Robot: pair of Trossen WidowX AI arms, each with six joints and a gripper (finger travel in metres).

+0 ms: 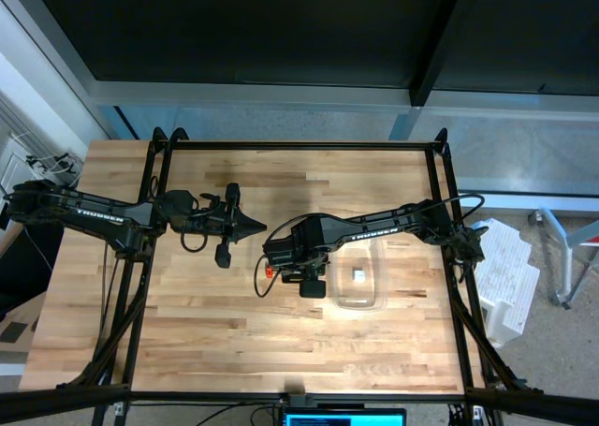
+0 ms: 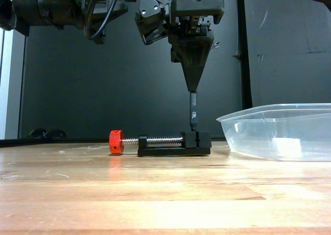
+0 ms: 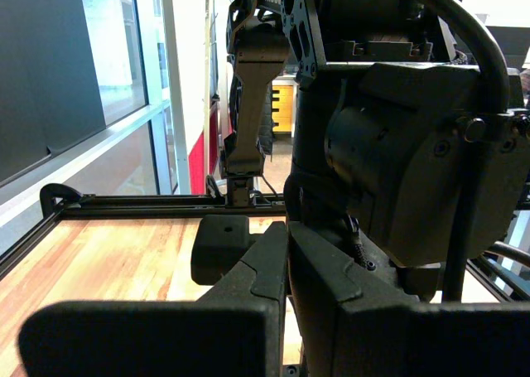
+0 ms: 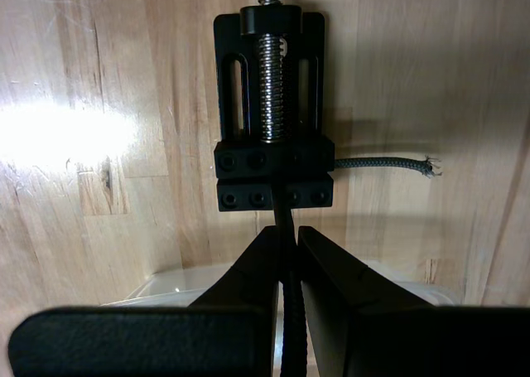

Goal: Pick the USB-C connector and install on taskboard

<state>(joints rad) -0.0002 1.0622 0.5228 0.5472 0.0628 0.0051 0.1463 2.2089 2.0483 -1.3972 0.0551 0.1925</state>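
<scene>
So the right gripper is pinching the USB-C connector upright between its narrow fingers. The connector's lower tip is meeting the top of the taskboard at its right end, and the orange knob is pointing left. A clear tray is sitting just right. The left gripper is hovering left of the taskboard, fingers pressing together on nothing.
</scene>
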